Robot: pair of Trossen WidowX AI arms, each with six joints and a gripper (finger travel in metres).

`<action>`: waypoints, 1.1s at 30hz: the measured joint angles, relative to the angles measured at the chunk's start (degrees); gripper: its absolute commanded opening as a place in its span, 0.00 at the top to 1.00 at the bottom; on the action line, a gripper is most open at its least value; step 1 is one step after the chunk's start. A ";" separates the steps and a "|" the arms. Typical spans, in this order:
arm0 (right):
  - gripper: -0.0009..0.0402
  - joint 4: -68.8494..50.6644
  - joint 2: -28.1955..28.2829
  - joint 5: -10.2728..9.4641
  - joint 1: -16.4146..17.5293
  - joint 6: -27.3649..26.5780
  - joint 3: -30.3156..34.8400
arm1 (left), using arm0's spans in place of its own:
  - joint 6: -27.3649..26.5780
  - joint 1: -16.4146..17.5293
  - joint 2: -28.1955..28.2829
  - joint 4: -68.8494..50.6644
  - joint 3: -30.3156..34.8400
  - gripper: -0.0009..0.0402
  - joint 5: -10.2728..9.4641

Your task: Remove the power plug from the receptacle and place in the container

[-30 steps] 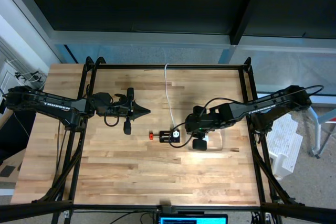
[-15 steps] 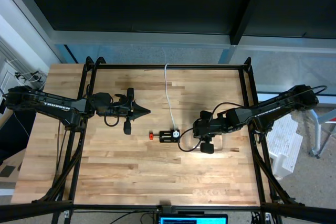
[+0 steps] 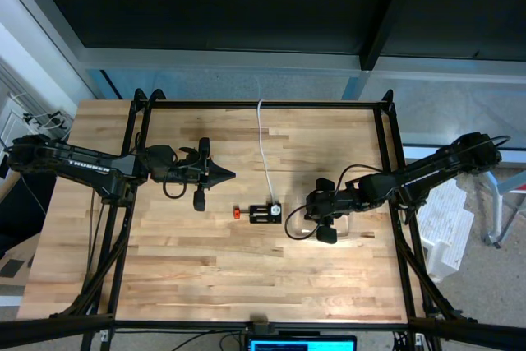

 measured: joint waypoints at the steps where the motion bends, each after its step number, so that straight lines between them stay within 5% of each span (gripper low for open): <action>1: 0.84 1.03 0.00 -0.02 0.09 0.09 -0.46 | 0.00 0.00 0.02 0.04 0.00 0.98 0.02; 13: 0.62 4.28 -1.42 -0.02 0.61 1.53 -4.20 | 0.00 0.00 0.02 0.02 0.02 0.98 0.00; 33: 0.61 -3.72 -10.38 -0.48 0.98 1.64 -5.33 | 0.00 0.00 0.02 0.02 0.00 0.98 0.02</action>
